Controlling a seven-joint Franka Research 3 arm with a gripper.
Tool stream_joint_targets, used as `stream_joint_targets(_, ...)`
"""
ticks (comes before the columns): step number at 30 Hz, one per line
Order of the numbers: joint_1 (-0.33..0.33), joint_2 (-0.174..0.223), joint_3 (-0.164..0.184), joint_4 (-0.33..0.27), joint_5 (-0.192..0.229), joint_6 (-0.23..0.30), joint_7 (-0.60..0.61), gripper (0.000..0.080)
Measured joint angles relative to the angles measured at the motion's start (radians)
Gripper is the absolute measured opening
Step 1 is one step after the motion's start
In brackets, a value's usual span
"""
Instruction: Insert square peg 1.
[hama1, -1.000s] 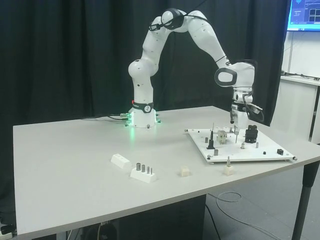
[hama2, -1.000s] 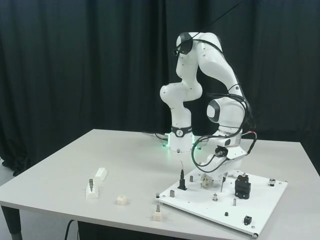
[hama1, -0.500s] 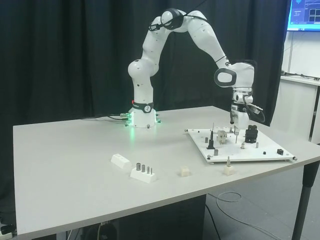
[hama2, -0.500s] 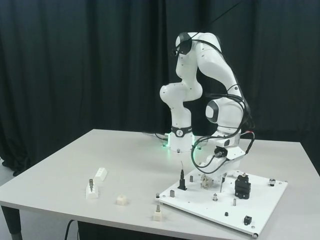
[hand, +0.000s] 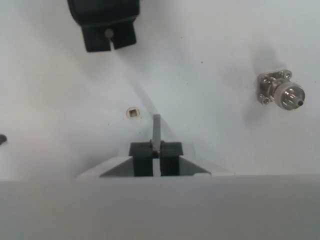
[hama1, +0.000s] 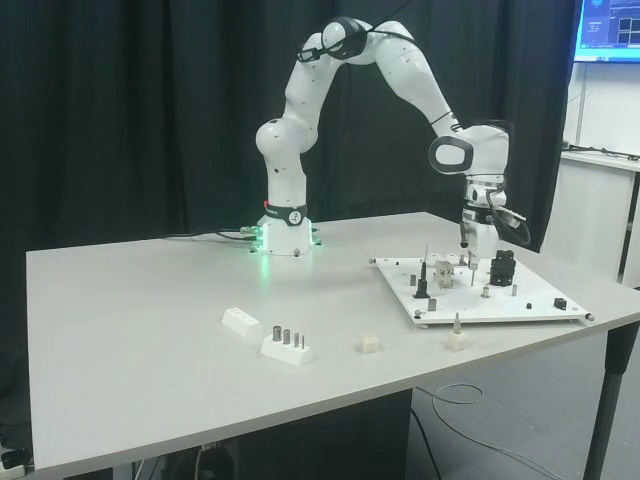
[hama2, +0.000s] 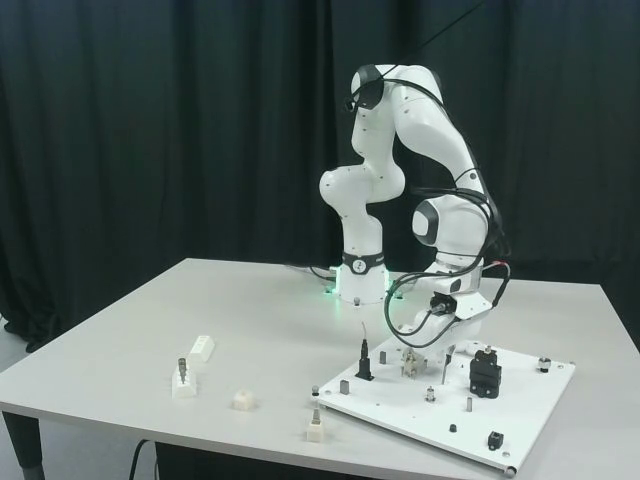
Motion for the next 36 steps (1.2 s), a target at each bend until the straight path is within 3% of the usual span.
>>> stream_joint_targets(36,0.0,-0.004,0.014,0.0,0.0,-0.019,0.0,0.0027)
